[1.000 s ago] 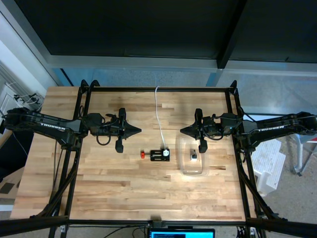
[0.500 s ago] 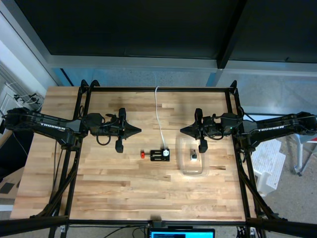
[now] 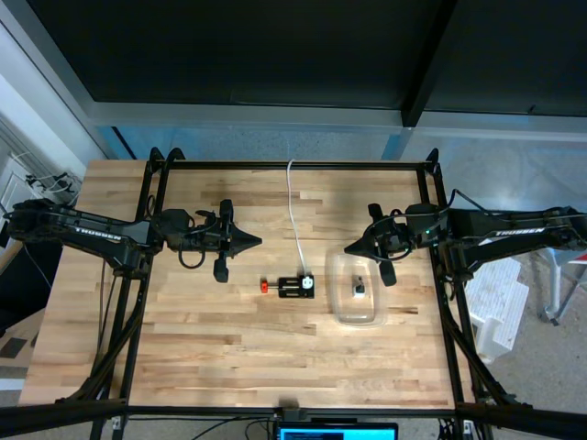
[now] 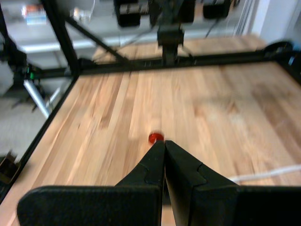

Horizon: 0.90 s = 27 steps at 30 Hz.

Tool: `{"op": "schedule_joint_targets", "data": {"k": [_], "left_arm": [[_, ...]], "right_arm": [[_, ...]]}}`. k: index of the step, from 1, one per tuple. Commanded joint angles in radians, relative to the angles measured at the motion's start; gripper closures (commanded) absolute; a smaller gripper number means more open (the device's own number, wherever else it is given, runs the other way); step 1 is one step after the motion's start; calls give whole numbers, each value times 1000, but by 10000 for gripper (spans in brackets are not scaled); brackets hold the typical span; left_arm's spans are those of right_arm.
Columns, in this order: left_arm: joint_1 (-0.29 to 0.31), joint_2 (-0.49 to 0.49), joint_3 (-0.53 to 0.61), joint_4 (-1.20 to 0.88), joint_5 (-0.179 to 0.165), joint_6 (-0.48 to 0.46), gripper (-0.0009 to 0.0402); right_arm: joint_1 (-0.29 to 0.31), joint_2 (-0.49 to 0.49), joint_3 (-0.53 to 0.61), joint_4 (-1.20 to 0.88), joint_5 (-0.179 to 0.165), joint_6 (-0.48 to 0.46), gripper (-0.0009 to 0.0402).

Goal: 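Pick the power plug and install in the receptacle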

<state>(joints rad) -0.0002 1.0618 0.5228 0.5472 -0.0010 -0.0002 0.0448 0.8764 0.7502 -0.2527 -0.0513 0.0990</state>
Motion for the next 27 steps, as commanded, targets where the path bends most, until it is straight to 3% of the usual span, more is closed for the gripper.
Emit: {"op": "schedule_joint_targets", "data": {"k": [1, 6, 19, 27], "left_arm": [[0, 0, 0, 0, 0, 0, 393], [0, 0, 0, 0, 0, 0, 393], [0, 0, 0, 0, 0, 0, 393], [0, 0, 0, 0, 0, 0, 393]], "right_arm": [[21, 1, 59, -135, 16, 2, 393], [59, 2, 133, -344, 68, 6, 393], [92, 18, 176, -681, 57, 50, 393], [125, 126, 176, -719, 60, 76, 393]]}}
